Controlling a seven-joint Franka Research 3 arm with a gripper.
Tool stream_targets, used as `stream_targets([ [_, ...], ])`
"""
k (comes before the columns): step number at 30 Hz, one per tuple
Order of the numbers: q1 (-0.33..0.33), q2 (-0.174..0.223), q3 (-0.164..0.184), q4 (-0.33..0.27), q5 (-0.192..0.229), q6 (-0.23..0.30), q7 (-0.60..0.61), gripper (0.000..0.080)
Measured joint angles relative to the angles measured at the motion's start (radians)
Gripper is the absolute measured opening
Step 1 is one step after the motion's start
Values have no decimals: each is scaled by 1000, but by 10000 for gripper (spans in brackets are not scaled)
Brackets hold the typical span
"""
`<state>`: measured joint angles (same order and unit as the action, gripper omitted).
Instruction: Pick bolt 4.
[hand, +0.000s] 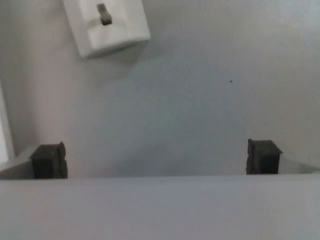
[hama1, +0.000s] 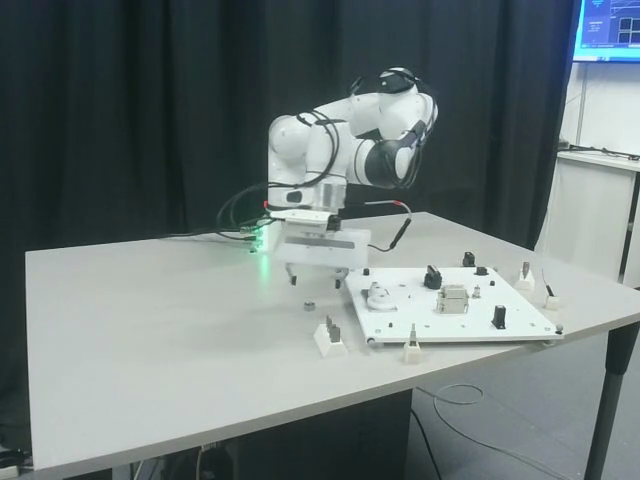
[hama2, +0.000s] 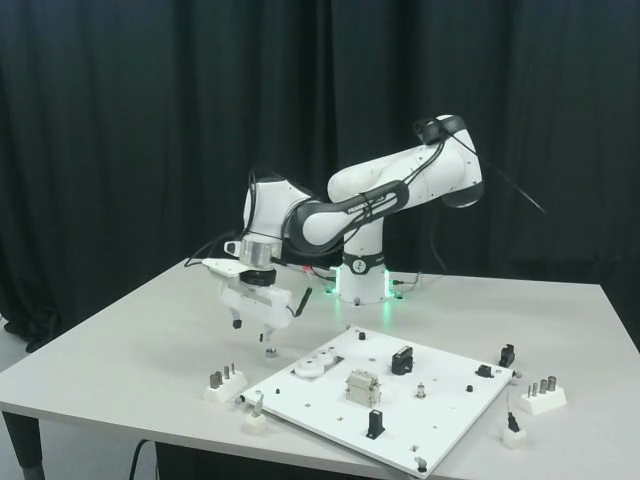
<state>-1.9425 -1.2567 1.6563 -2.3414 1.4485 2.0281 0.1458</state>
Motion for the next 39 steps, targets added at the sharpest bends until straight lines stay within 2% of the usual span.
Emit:
stream_targets([
  [5, -9, -3, 1, -15, 17, -17, -53, 800],
  [17, -41, -24, 16, -16, 17, -73, -114, 800],
  [33, -76, -36, 46, -16, 19, -149, -116, 800],
  [39, -79, -39, 59, -17, 19, -156, -110, 800],
])
